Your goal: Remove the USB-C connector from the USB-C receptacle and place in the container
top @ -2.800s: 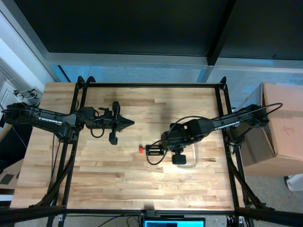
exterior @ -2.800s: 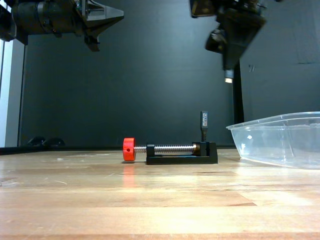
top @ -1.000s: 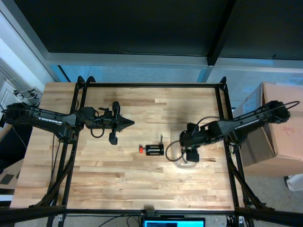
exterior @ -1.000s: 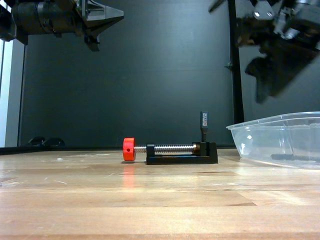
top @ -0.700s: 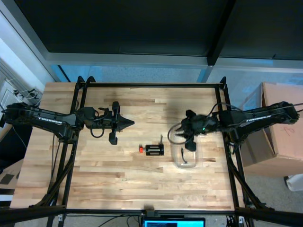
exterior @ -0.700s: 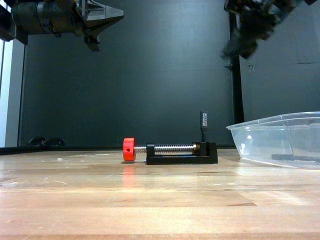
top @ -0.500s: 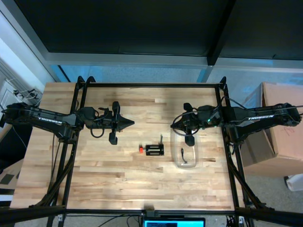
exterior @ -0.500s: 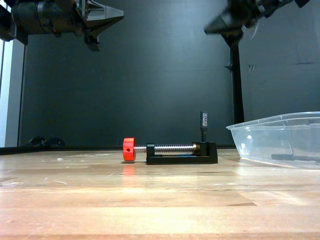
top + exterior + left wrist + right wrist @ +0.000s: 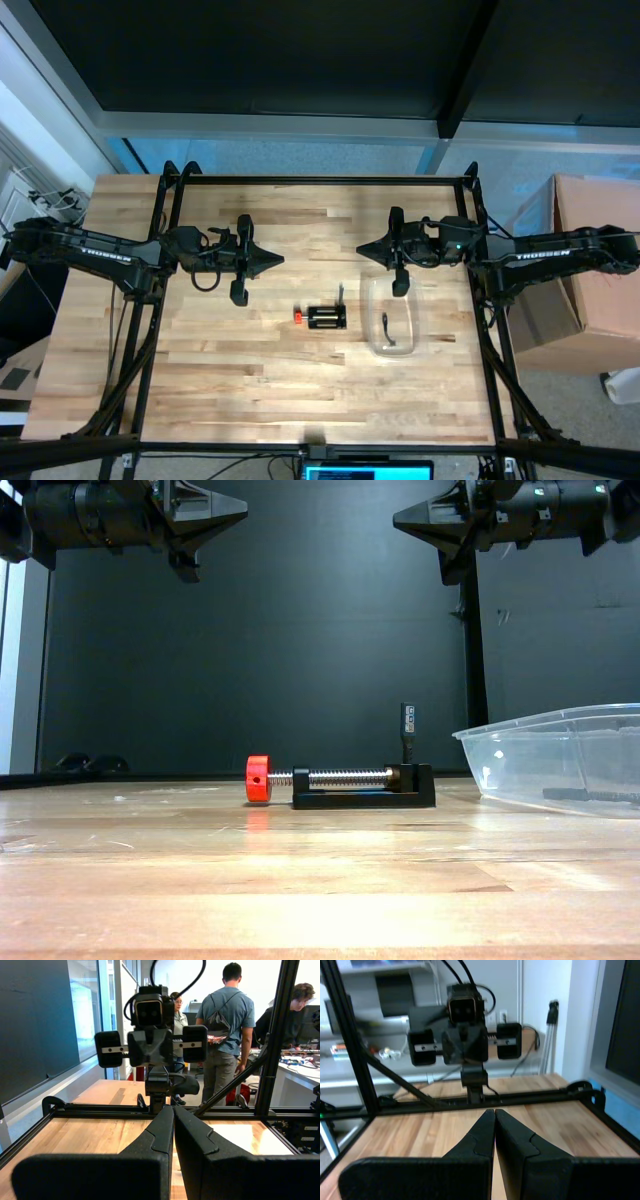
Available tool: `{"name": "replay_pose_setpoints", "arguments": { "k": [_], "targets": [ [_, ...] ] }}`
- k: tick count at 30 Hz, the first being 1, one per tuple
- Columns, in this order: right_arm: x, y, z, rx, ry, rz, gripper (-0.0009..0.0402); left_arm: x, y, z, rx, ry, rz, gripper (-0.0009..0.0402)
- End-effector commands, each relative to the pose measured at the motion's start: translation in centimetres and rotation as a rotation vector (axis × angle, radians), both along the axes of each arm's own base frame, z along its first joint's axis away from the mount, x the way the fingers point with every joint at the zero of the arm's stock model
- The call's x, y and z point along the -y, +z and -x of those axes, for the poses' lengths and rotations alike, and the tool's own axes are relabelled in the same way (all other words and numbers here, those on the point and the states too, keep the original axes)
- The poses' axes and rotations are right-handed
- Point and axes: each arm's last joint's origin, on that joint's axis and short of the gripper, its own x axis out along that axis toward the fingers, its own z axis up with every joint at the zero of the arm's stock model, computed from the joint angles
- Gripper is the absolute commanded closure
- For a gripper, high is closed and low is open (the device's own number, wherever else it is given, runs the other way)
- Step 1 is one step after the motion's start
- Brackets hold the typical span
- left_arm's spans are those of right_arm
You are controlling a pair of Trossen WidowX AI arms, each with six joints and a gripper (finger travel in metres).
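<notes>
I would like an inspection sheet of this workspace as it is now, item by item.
Surface: wooden table, planked top.
Job's things: USB-C connector lying free in the container; USB-C receptacle upright in the clamp, nothing plugged in.
Clutter: nothing seen.
Grippers: left tool shut, raised left of the clamp; right tool shut, raised beyond the container.
Cables: cable loop behind the left tool.
Surroundings: cardboard box right of the table; people standing in the room.

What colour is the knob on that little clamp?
Red knob, clearest in the low view. The left gripper and right gripper hang high on either side, both shut.
</notes>
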Motion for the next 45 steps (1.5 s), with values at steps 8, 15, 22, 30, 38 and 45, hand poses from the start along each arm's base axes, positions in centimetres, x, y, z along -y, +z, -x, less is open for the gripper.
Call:
{"name": "replay_pose_setpoints", "arguments": {
  "k": [8,15,22,30,38,45],
  "targets": [
    [-0.02,-1.17,0.32,0.025,0.010,0.002,0.0394,0.00,0.01,-0.01,0.000,0.000,0.000,0.0393],
    [-0.08,-0.72,0.26,0.038,0.026,0.006,0.0393,-0.01,0.02,0.00,0.001,0.000,0.000,0.0393],
    [-0.07,-0.76,0.25,0.033,0.025,0.005,0.0393,-0.01,0.01,-0.01,0.000,0.000,0.000,0.0393],
    [-0.07,-0.93,0.24,0.015,0.025,0.004,0.0393,-0.01,0.01,-0.01,0.000,0.000,0.000,0.0393],
    [-0.07,-0.93,0.24,0.015,0.025,0.004,0.0393,0.00,0.01,-0.01,0.000,0.000,0.000,0.0393],
    [-0.07,-0.93,0.24,0.015,0.025,0.004,0.0393,0.00,0.01,-0.01,0.000,0.000,0.000,0.0393]
  ]
}}
